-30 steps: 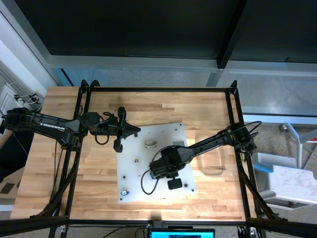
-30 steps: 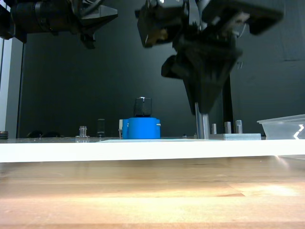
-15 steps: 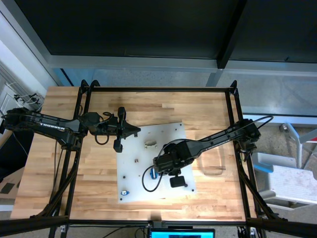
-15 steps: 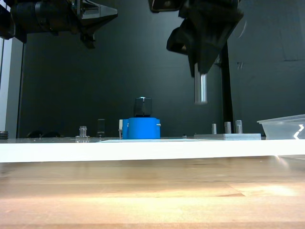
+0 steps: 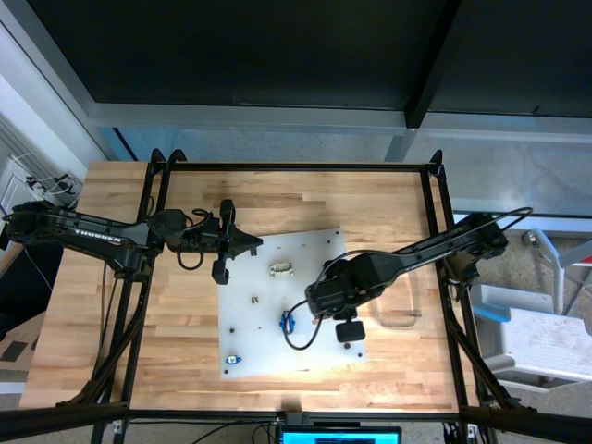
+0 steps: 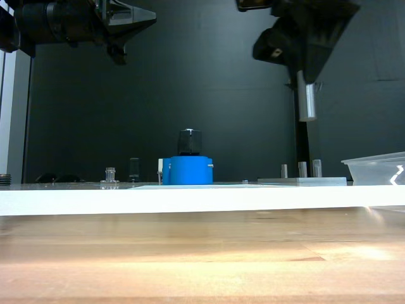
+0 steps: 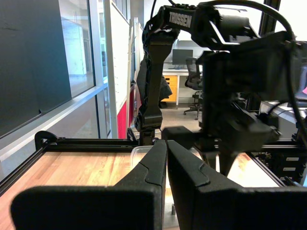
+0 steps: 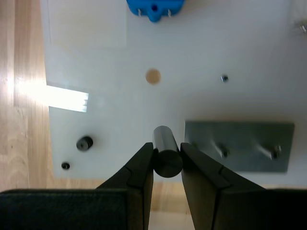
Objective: Pick the 16mm cylinder and place it in the container
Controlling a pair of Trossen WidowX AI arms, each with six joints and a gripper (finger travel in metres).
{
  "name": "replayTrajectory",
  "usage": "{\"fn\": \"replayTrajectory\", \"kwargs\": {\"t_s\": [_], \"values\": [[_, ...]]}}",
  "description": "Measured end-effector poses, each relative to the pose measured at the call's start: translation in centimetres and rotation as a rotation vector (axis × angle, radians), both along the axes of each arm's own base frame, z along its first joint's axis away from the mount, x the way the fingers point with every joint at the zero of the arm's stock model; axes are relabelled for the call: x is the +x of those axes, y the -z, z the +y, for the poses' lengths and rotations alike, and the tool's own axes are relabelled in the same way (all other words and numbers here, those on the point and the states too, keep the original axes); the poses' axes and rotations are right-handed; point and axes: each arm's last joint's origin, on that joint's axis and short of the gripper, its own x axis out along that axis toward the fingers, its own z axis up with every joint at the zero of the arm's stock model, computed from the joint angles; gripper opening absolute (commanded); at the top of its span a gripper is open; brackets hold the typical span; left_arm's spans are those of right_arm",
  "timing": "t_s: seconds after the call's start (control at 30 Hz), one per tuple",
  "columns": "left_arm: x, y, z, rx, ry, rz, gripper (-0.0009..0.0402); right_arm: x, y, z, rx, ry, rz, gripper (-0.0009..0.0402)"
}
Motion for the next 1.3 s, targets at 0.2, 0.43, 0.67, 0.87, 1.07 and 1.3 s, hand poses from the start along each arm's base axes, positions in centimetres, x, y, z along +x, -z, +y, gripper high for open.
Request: {"fn": "replayTrajectory", "kwargs": {"t_s": [0.2,0.43,0.67,0.87,1.07,1.3], "values": [[0.0,0.0,0.0,0.0,0.0,0.0,0.0,-2.3,0.2,-0.8,0.008,0.048,0.015,0.0016],[0.0,0.0,0.0,0.0,0.0,0.0,0.0,-4.8,0.6,-1.7,0.015,0.101,0.028,0.0016],[0.0,0.0,0.0,0.0,0.0,0.0,0.0,-6.9,0.9,-2.5,0.022,0.135,0.033,0.0016],[0.0,0.0,0.0,0.0,0.0,0.0,0.0,-8.6,1.4,-3.1,0.032,0.185,0.039,0.0016],[0.0,0.0,0.0,0.0,0.0,0.0,0.0,-10.1,2.6,-3.5,0.081,0.23,0.065,0.0016],[0.0,0.0,0.0,0.0,0.0,0.0,0.0,-11.3,4.0,-3.8,0.126,0.247,0.081,0.0016]]}}
